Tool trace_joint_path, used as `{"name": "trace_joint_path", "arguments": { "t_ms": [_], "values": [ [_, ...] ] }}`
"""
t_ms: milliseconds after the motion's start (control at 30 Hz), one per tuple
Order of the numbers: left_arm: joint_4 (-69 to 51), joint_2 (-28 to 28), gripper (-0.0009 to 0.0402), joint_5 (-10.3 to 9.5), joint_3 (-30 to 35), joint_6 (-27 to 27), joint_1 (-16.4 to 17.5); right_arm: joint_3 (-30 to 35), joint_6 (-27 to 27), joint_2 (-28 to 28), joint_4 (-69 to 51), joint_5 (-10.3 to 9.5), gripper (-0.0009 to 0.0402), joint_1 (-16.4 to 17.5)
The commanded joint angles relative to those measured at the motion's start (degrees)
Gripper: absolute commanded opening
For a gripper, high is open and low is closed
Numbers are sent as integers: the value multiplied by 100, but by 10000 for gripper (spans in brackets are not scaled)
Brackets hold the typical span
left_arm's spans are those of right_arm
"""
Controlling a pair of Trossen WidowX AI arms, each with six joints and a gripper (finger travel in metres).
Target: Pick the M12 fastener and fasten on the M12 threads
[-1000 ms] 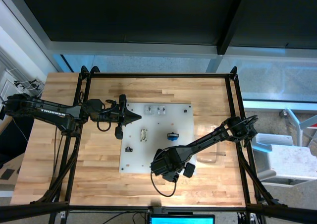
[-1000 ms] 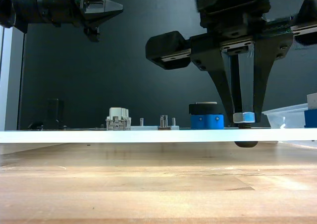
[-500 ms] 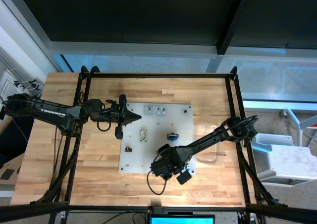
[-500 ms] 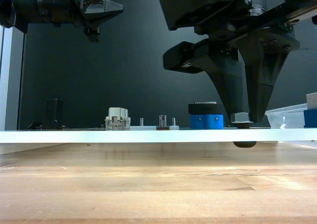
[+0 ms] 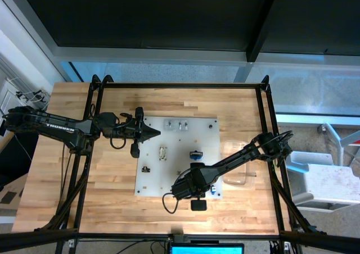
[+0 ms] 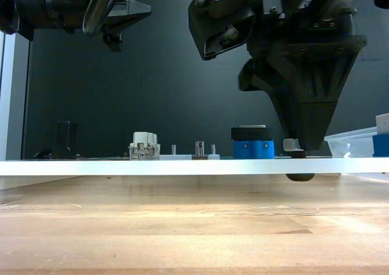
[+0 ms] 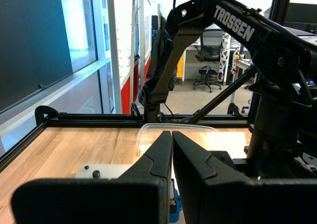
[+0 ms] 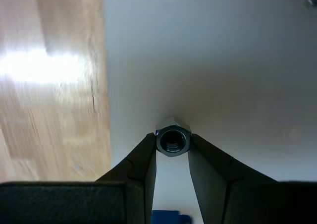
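Note:
The silver M12 nut point(image 8: 173, 140) is pinched between the fingertips of my right gripper point(image 8: 173, 143), which is shut on it. In the low view the right gripper point(image 6: 299, 142) points straight down at the white board point(image 6: 152, 165). There the nut point(image 6: 292, 145) rests on top of the short dark stud point(image 6: 298, 154), most of it behind the fingers. From above, the right wrist point(image 5: 188, 187) covers both nut and stud near the board's near right edge. My left gripper point(image 5: 156, 132) is shut and hovers high over the board's far left edge.
A blue connector point(image 5: 196, 154) stands mid-board just beyond the right wrist. A clear tray point(image 5: 241, 178) lies off the board's right edge. A grey connector point(image 6: 144, 148) and small posts point(image 6: 200, 149) stand further left. The wooden table point(image 5: 84, 186) stretches around the board.
The right wrist has rotated about its vertical axis with the nut held in place on the stud; its camera block swung from the right side round to the near side. The left arm is unchanged.

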Motion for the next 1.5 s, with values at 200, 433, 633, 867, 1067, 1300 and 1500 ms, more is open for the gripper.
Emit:
{"name": "trace_joint_path", "arguments": {
  "t_ms": [200, 433, 633, 867, 1067, 1300, 1500],
  "values": [
    [0, 0, 0, 0, 2, 0, 0, 2, 2446, 2, -4, 33, 20, -2],
    [0, 0, 0, 0, 2, 0, 0, 2, 4522, 2, -7, 31, 20, -2],
    [0, 0, 0, 0, 2, 0, 0, 2, 6216, 2, 0, 33, 20, -2],
    [0, 0, 0, 0, 2, 0, 2, 2, 7893, 2, 26, 33, 20, 0],
    [0, 0, 0, 0, 2, 0, 0, 2, 9173, 2, 44, 35, 20, -2],
    [0, 0, 0, 0, 2, 0, 0, 2, 10810, 2, 59, 35, 20, -2],
    [0, 0, 0, 0, 2, 0, 0, 2, 12461, 2, 57, 35, 20, 0]
  ]
}}
